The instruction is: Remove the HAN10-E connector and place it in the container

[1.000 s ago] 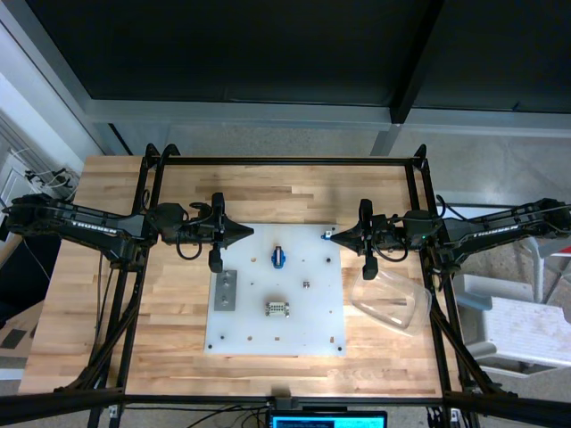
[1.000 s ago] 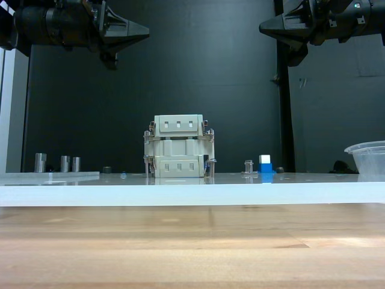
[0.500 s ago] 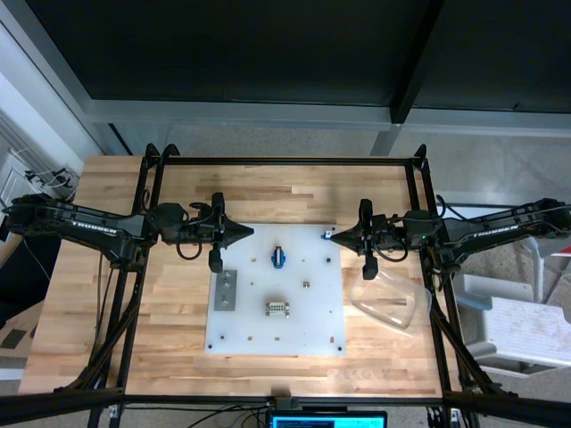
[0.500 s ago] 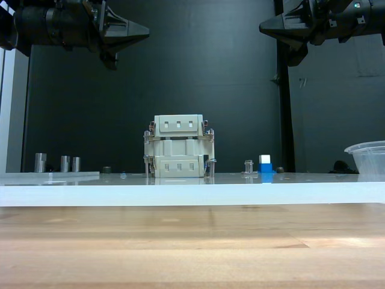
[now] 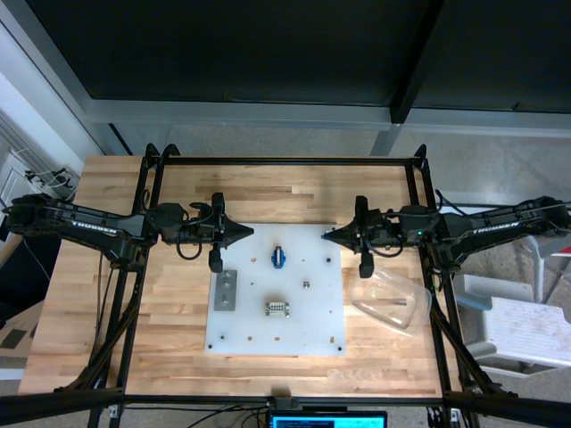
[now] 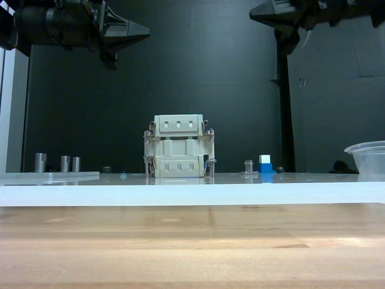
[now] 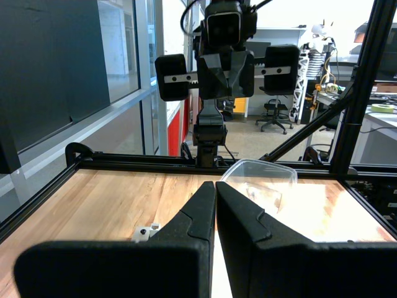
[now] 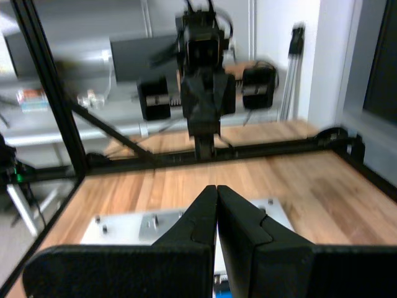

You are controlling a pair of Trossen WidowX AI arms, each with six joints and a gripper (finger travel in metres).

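From above, the connector sits on the white board near its front middle, well apart from the clear container on the table just beside the board's right edge. The left gripper and right gripper hover over the board's far corners. At table level, the connector stands upright on the board, with both grippers high above. In each wrist view the jaws are pressed together on nothing.

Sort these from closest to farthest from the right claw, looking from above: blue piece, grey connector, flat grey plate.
From the right gripper, shut, above the board at its far right corner:
1. Blue piece, just to its left.
2. Connector, toward the near edge.
3. Grey plate, on the left side, near the shut left gripper.
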